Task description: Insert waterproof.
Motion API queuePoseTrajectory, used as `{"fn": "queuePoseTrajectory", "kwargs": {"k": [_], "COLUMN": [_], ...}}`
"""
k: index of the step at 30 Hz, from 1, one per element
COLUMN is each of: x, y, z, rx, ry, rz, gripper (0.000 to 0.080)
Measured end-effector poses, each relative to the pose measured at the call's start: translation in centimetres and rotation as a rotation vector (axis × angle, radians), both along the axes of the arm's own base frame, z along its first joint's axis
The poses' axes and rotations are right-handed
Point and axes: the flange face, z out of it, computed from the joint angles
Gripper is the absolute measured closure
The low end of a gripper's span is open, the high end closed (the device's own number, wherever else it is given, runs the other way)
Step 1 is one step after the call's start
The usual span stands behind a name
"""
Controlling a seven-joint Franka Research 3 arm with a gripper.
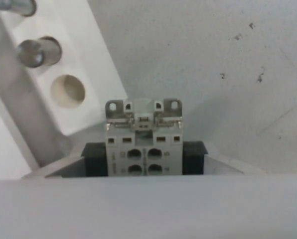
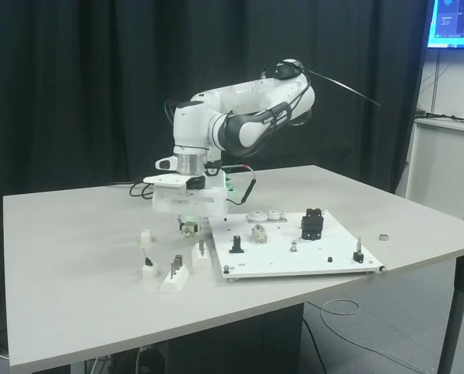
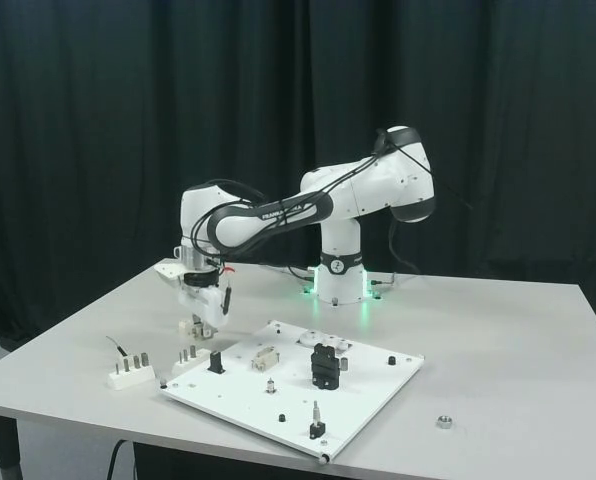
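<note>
While the gripper (image 1: 144,158) clamps the connector (image 1: 143,137) between its black fingers (image 1: 94,158), the connector hangs upright above the table (image 1: 213,64), latch end pointing down.

Grey worktop (image 3: 538,340) carrying white board (image 3: 378,385) at near edge, small white holder blocks (image 3: 130,374) left of board, small nut (image 3: 443,421) near right corner, arm base (image 3: 340,280) bolted at far side.

Two distant room cameras face the arm (image 2: 240,117) and table (image 3: 518,330) from seemingly opposite corners; the wrist camera looks down close.
</note>
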Motion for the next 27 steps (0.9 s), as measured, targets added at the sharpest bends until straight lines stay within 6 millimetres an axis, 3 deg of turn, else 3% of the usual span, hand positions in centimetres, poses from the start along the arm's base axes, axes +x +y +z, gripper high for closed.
{"fn": "queuePoseTrajectory", "kwargs": {"k": [14,27], "x": [0.9,2.4], "y": [0.9,2.9], "z": [1.3,2.6], "rx": [0.019,0.034], "ry": [0.003,-0.003], "rz": [0.049,0.11], "gripper": [0.0492,0.0492]}}
